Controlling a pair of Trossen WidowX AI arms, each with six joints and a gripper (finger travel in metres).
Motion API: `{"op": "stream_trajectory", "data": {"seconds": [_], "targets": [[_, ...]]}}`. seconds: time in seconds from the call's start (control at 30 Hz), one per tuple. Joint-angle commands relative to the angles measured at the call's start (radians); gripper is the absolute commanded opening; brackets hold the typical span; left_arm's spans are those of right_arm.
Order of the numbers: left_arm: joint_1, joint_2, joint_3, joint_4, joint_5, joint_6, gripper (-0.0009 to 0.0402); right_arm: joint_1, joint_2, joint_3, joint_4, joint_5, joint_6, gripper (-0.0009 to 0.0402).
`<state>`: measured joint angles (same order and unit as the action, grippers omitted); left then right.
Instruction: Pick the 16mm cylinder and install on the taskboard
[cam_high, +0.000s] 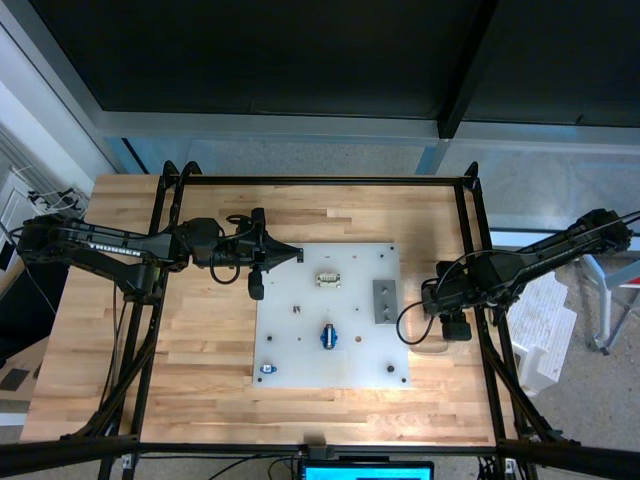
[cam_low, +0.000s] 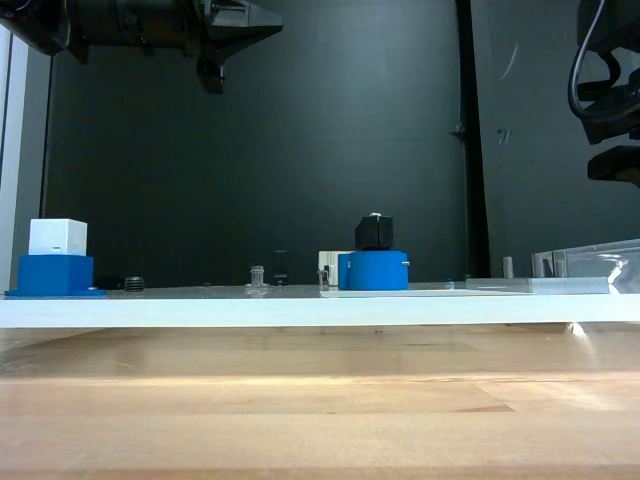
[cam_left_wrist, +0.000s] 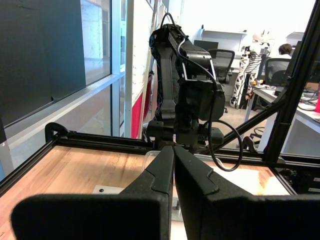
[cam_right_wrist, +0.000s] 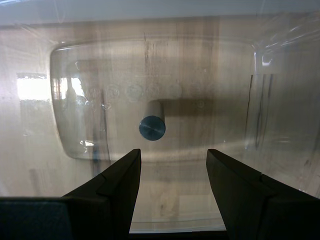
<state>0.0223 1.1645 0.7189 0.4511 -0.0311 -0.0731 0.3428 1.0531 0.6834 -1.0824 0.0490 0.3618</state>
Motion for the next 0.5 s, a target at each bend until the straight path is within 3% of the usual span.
{"op": "stream_trajectory", "data": {"seconds": [0.03,0.5], "targets": [[0.000,0.000,0.000,0.000,0.000,0.000,0.0000,0.003,0.021,-0.005,0.014,0.001,0.000,0.0181],[0.000,0.000,0.000,0.000,0.000,0.000,0.0000,0.018,0.056,-0.013,0.049,0.002,-0.003,0.0181]]}}
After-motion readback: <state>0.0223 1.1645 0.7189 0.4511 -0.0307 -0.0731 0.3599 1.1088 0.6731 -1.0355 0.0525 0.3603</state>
